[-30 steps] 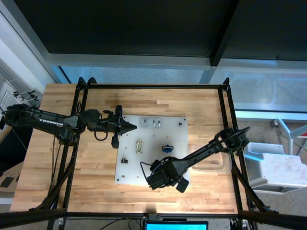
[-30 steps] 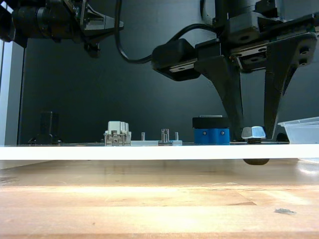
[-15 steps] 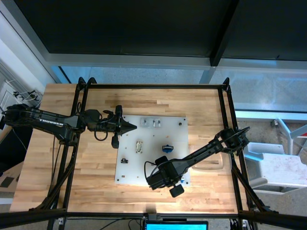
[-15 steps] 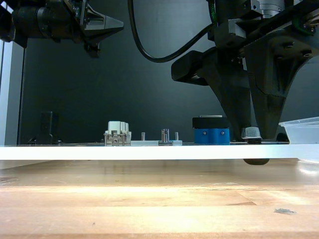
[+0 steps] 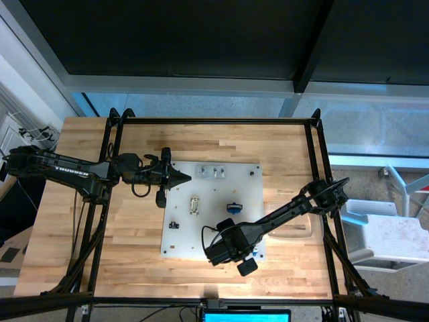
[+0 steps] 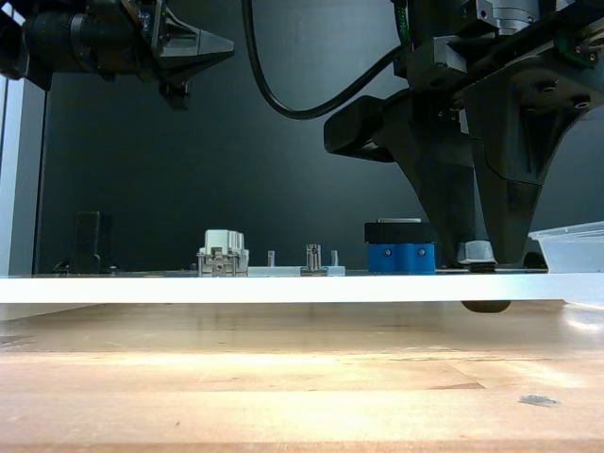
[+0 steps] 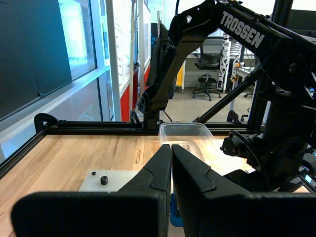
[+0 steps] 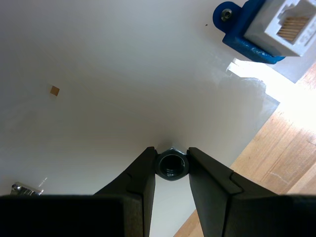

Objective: Pick the M12 fastener and fasten on the M12 threads

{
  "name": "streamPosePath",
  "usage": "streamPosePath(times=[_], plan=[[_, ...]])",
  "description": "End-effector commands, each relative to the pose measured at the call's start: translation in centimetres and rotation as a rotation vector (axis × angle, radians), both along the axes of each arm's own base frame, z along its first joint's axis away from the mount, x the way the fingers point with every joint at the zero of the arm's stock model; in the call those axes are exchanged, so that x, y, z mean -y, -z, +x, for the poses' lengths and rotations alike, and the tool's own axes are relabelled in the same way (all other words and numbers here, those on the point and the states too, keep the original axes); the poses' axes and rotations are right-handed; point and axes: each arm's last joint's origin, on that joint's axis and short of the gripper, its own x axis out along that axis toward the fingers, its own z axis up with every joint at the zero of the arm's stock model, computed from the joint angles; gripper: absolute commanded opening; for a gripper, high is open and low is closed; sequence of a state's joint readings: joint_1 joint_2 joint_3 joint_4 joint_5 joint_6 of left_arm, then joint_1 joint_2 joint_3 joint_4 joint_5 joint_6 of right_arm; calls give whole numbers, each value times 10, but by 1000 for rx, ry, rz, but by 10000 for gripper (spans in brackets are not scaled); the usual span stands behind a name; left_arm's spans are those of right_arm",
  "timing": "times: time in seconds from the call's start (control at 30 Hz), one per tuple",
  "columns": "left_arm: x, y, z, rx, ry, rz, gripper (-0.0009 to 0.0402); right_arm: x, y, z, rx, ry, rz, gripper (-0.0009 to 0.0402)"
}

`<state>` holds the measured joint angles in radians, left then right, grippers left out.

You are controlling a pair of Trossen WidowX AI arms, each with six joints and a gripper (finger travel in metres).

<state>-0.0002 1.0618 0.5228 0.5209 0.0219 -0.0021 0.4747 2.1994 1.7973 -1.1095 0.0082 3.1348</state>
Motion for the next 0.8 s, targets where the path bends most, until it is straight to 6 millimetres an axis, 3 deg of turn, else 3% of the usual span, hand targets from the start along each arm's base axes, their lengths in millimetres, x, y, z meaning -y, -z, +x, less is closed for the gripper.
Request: streamPosePath(times=[0.03, 0.8], plan=[[0, 0, 0, 0, 0, 0, 0, 0, 0, 0, 2, -2, 1, 29], [0, 0, 0, 0, 0, 0, 0, 3, -6, -2, 7, -20, -28, 42]])
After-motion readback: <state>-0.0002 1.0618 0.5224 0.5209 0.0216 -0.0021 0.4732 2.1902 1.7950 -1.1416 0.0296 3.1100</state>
